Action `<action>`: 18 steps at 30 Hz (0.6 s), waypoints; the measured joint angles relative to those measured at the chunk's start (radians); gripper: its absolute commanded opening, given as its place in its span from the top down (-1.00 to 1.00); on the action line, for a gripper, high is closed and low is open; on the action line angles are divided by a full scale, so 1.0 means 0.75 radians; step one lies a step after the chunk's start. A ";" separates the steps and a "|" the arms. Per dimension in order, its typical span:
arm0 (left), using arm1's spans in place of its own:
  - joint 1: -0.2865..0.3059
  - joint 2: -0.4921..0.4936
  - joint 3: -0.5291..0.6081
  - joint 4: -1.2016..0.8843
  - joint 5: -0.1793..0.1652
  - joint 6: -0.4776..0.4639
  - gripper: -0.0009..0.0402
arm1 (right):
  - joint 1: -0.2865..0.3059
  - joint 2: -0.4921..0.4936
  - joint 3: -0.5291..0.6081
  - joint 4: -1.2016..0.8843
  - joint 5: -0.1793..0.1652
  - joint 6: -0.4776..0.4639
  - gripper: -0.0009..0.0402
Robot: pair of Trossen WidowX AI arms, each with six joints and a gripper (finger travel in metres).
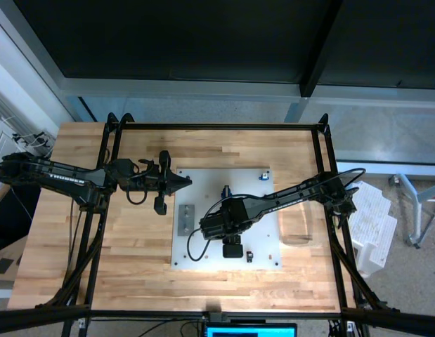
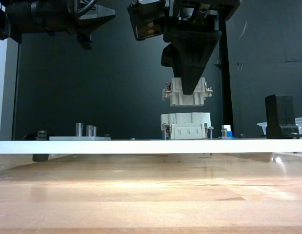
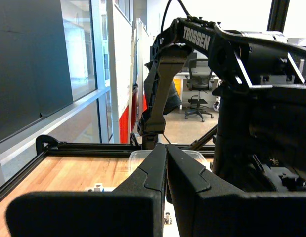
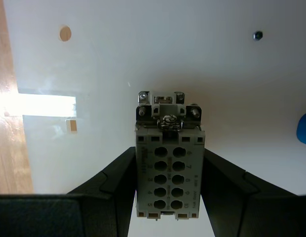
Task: Pick the HAN10E connector and install on the hub
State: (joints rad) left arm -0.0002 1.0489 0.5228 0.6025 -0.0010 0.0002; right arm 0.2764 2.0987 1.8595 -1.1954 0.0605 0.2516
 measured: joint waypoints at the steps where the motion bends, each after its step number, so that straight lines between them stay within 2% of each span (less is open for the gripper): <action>1: 0.000 0.000 0.000 0.001 0.000 -0.001 0.96 | 0.000 0.004 0.003 -0.001 -0.001 0.000 0.84; 18: -0.001 0.000 -0.001 0.000 0.001 0.000 0.96 | 0.000 0.009 -0.032 0.058 -0.001 0.003 0.84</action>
